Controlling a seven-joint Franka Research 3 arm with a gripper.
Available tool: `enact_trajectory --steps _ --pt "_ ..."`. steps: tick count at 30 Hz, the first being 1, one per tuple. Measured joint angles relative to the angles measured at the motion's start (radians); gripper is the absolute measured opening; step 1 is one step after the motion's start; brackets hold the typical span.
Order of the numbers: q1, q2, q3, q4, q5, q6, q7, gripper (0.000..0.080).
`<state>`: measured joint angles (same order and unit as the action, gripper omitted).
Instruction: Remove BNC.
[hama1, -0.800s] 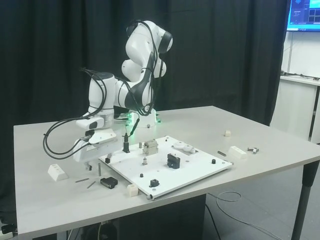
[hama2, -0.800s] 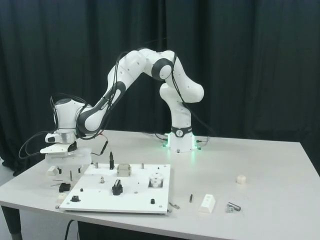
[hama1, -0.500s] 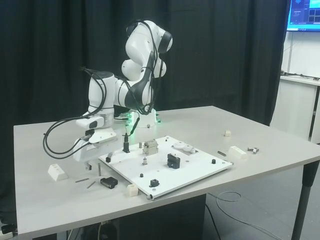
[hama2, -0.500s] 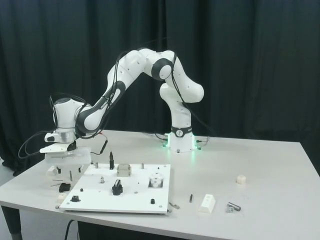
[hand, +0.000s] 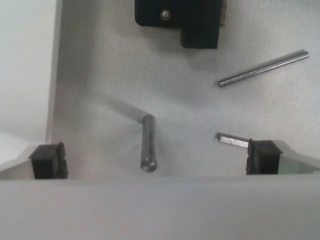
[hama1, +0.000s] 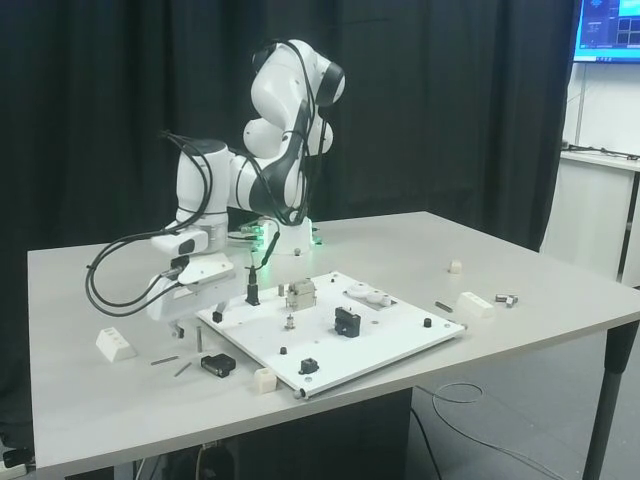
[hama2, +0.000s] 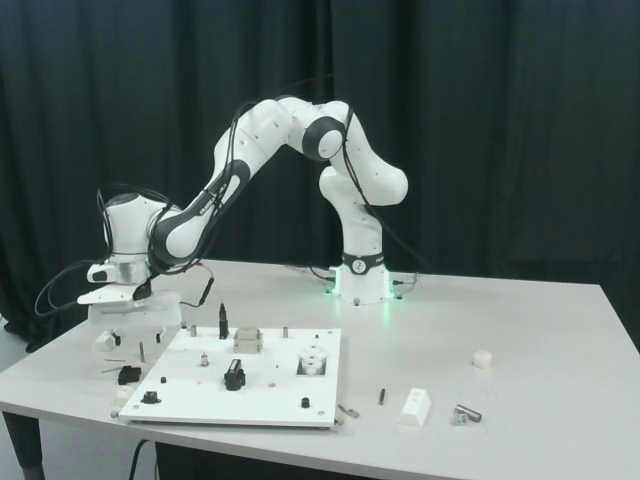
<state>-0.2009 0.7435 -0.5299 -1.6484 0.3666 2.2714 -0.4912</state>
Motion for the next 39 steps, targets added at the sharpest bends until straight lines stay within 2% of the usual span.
enact_trajectory --steps 6,20,27,39 --pt "-0.002 0.000 -0.001 0.013 0.000 -0.013 0.002 0.0800" --pt "-0.002 -0.004 -0.006 0.059 0.000 -0.088 0.043 0.0800" --pt "0.004 -0.019 -0.016 0.085 0.000 -0.165 0.069 0.0800" --pt "0.040 -0.074 -0.045 0.091 -0.002 -0.318 0.130 0.0800"
